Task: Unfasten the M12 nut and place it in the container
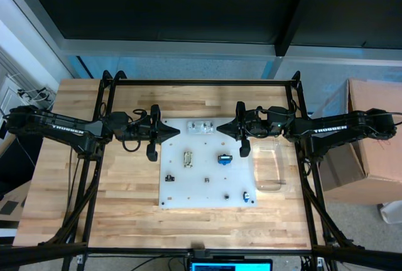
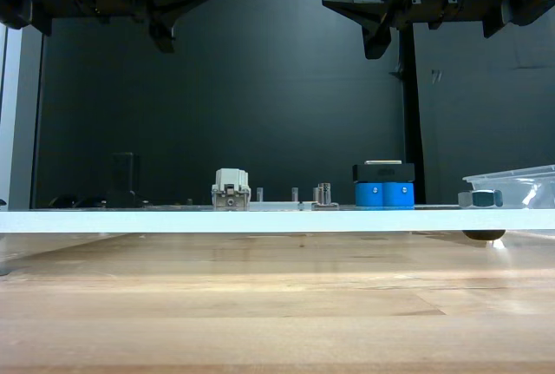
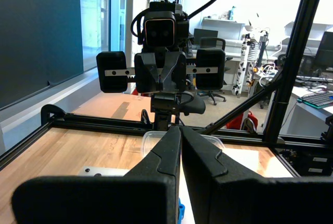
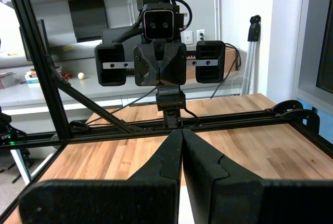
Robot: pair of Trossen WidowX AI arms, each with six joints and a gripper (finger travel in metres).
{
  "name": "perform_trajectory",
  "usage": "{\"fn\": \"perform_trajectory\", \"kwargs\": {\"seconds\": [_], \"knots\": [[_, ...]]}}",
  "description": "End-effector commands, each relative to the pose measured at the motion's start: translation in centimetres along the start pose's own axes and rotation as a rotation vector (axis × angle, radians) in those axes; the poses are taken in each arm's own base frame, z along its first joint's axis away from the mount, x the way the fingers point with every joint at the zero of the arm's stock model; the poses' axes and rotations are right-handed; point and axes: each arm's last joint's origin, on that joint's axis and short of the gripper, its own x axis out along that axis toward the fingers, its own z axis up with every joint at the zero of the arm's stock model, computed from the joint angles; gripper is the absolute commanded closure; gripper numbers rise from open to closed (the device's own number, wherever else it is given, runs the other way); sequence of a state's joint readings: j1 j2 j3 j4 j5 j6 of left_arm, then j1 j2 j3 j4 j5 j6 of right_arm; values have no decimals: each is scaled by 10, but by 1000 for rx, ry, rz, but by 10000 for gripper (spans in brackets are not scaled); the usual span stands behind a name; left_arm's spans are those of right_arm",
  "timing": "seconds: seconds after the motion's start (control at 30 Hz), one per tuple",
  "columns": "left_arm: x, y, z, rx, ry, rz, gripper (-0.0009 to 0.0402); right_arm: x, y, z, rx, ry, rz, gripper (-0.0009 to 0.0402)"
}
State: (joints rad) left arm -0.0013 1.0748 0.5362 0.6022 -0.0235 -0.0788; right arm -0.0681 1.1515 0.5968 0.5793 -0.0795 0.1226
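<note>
We look down on a pale wooden table (image 1: 207, 227), with a cardboard box (image 1: 377, 158) at the right edge of the frame and a dark panel (image 1: 176, 0) across the top. Elsewhere we see bright windows (image 3: 93, 26), an office chair (image 3: 209, 42) and a white wall (image 4: 239, 5).

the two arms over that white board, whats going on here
Nothing is being handled yet. The left gripper and the right gripper hang high over the far part of the white board, tips pointing at each other, both shut on nothing. The silver M12 nut sits on its stud near the board's near right edge, outside the clear container beside the board. The high view shows no nut in the container.
</note>
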Motion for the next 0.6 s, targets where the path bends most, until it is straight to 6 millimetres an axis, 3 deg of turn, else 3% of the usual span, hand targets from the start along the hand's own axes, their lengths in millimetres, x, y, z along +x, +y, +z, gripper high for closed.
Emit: {"fn": "perform_trajectory", "kwargs": {"seconds": [0.03,0.43,0.6], "knots": [[0,0,0,1,0,-1,393,0,0,0,0,0,0,393],[0,0,0,1,0,-1,393,0,0,1,-4,-4,-1,393],[0,0,0,1,0,-1,393,7,11,15,63,74,17,394]]}}
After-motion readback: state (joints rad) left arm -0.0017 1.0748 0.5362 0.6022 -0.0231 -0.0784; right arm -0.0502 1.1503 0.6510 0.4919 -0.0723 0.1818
